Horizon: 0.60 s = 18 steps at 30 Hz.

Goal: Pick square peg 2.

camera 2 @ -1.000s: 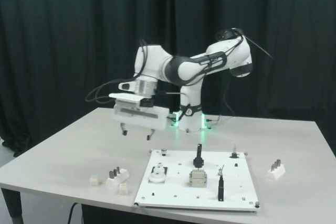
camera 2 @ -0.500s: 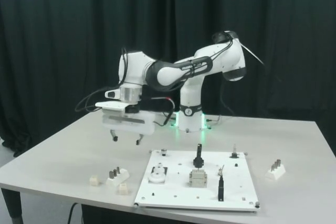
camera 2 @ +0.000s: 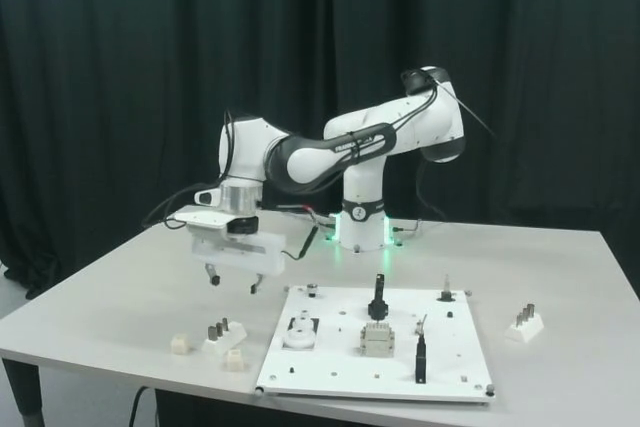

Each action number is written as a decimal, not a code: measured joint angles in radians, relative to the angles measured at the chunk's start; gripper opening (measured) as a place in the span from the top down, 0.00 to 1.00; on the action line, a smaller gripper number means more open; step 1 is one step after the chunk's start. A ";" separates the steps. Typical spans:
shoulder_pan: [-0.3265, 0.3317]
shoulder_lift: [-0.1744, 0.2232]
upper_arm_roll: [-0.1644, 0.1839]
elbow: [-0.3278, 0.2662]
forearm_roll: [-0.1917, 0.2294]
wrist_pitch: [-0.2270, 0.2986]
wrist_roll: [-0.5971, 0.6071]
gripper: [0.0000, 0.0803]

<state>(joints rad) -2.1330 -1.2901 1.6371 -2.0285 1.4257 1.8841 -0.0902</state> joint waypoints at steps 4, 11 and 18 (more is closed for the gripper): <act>-0.003 -0.004 0.015 -0.001 0.016 0.017 0.021 0.00; -0.007 -0.009 0.042 -0.002 0.042 0.056 0.028 0.00; -0.013 -0.016 0.075 0.003 0.067 0.112 0.025 0.00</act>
